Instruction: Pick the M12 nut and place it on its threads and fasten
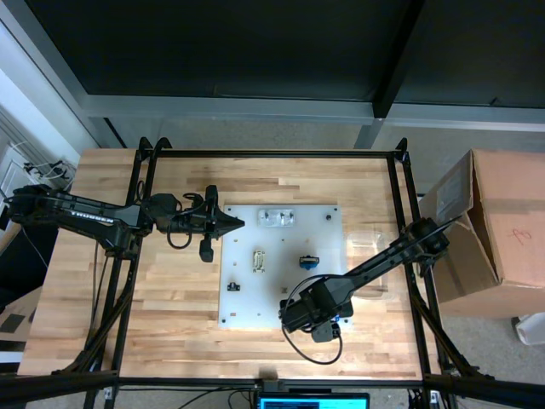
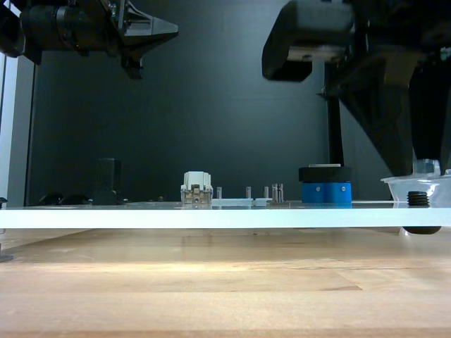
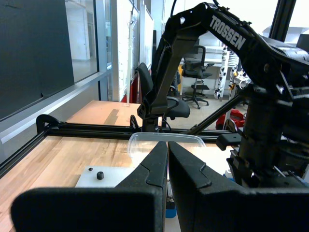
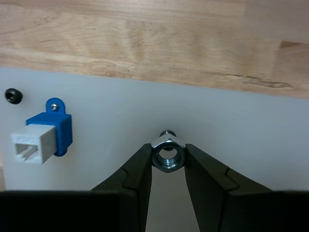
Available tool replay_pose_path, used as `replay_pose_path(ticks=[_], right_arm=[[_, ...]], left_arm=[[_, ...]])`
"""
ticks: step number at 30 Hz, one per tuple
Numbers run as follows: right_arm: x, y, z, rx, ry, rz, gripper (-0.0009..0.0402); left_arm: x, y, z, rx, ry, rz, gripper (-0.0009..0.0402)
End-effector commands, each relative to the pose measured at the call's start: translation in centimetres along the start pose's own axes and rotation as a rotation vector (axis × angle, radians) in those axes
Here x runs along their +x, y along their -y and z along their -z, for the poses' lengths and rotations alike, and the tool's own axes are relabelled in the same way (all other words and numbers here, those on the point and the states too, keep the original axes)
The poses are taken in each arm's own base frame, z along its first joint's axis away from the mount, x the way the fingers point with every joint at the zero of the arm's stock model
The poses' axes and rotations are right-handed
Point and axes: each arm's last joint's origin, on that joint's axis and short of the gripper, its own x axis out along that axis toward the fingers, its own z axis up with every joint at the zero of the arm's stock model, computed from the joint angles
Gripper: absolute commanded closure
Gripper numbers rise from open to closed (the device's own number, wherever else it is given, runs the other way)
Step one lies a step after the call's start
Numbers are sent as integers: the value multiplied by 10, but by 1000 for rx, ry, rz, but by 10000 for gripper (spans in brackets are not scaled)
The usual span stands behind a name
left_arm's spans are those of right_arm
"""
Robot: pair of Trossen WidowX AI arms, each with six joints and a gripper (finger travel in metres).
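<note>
Closest to the lens on the right wrist camera, the right gripper (image 4: 168,154) has its two black fingers (image 4: 137,169) pinching the M12 nut (image 4: 168,157) by its flats. You see the bore facing the camera and the nut held above the white board (image 4: 251,140). A dark tip shows just beyond the nut. It may be the stud's top, but this view does not let you confirm it. A blue mount (image 4: 53,130) carrying a white socket sits on the board, well apart from the nut.

High view: you will find the right gripper at the board's 5 o'clock edge, with the nut hidden beneath the arm. The clear tray (image 1: 368,241) lies off the board at 3 o'clock. The left gripper (image 1: 237,223) hangs over the board's 10 o'clock corner.

Low view: the stud (image 2: 418,199) stands at 4 o'clock, in front of the tray. Its ribs are bare, so the nut is clear of its seat.

Left wrist view: the left gripper's fingers are pressed together on nothing.
</note>
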Motion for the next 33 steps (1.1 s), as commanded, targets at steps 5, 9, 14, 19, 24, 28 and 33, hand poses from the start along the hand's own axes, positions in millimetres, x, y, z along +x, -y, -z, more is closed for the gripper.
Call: replay_pose_path(ticks=[5,9,14,19,24,28,33], right_arm=[[5,2,0,1,0,1,311],[7,3,-1,1,-1,-2,311],[11,4,-1,2,0,0,311],[12,4,1,5,-2,-4,311],[15,2,2,17,-7,-17,311],[13,0,3,20,-7,-17,311],[14,-6,6,23,-6,-16,311]], left_arm=[[0,0,0,0,0,0,393],[0,0,0,0,0,0,393],[0,0,0,0,0,0,393],[0,0,0,0,0,0,393],[0,0,0,0,0,0,393],[0,0,0,0,0,0,393],[0,0,0,0,0,0,393]])
